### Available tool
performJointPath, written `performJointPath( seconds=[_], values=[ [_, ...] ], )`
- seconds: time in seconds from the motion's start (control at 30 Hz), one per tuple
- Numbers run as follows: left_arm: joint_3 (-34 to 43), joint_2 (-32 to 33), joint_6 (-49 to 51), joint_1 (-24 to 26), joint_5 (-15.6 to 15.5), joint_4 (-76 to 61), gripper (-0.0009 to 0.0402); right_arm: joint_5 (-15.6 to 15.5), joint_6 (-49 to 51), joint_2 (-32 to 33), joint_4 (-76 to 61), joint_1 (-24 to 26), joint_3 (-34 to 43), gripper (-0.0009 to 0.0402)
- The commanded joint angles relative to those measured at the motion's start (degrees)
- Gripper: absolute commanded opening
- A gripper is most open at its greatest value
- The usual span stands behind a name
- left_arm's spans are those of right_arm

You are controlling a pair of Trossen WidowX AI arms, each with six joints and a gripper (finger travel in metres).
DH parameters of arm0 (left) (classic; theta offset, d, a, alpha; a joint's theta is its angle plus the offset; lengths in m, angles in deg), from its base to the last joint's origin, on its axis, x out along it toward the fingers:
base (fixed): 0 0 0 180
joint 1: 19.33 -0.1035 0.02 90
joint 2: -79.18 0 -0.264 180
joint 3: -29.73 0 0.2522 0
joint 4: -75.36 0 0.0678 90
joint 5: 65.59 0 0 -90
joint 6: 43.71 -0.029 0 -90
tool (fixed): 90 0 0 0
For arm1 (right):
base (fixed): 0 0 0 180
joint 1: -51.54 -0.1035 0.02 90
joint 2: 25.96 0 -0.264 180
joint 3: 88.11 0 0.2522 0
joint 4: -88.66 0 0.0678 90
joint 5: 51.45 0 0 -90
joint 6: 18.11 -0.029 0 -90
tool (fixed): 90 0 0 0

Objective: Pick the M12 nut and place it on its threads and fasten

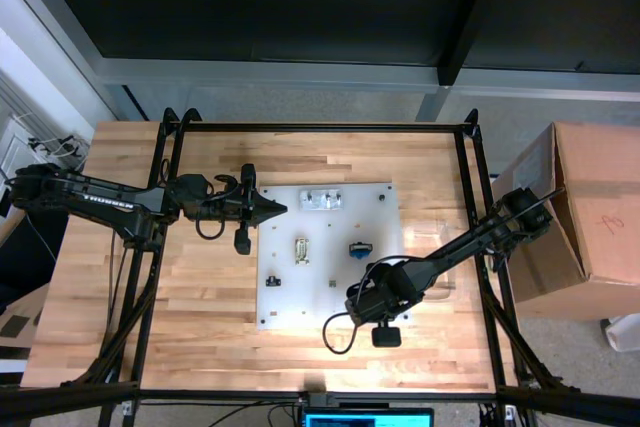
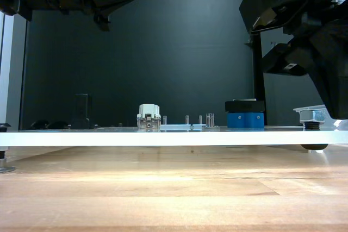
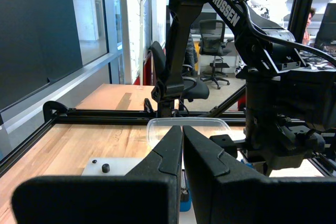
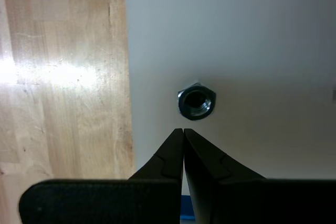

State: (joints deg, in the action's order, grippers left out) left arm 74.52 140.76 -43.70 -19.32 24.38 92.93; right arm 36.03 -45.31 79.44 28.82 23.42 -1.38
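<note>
The nut (image 4: 196, 102) sat on its stud (image 2: 311, 125) near the board's (image 4: 236, 35) near right edge, roughly level in the low view, with a band of black ribs showing beneath it, so it was judged not run fully down. The right gripper (image 4: 183, 129) hung just above and beside it with its fingers pressed together on nothing, the nut lying free beyond the tips. That was the main hazard: any wrist turn from this pose would spin empty air and leave the nut loose. A second risk lay in the shut tips themselves; lowered or swept sideways they could strike a flat of the nut and tip it, cross its thread, or lift it off the stud altogether. With the board's edge and the table (image 4: 63, 51) so near, a knocked nut could roll off the board. To grip again the fingers would need to spread wider than the nut before descending, and a descent off-centre could land one finger on top of the nut and jam it crooked. How many threads had caught could not be told. The left gripper (image 1: 270, 209) hovered high over the board's far left side, fingers also pressed together and empty, well apart from the stud and no threat to it.
</note>
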Motion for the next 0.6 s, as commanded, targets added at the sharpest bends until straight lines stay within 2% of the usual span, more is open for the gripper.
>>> performJointPath(
  seconds=[0.03,0.17,0.27,0.33,0.6],
  values=[
    [0.0,0.0,0.0,0.0,0.0,0.0,0.0,4.1,-1.2,0.0,-0.9,0.0,0.0,0.0],
    [0.0,0.0,0.0,0.0,0.0,0.0,0.0,7.8,-2.6,0.0,-1.2,0.0,0.0,0.0],
    [0.0,0.0,0.0,0.0,0.0,0.0,0.0,7.9,-2.6,0.0,-1.2,0.0,0.0,0.0],
    [0.0,0.0,0.0,0.0,0.0,0.0,0.0,6.7,-2.6,0.0,-0.9,0.0,0.0,0.0],
    [0.0,0.0,0.0,0.0,0.0,0.0,0.0,-2.2,-2.1,0.0,0.8,0.0,0.2,0.0]
  ],
)
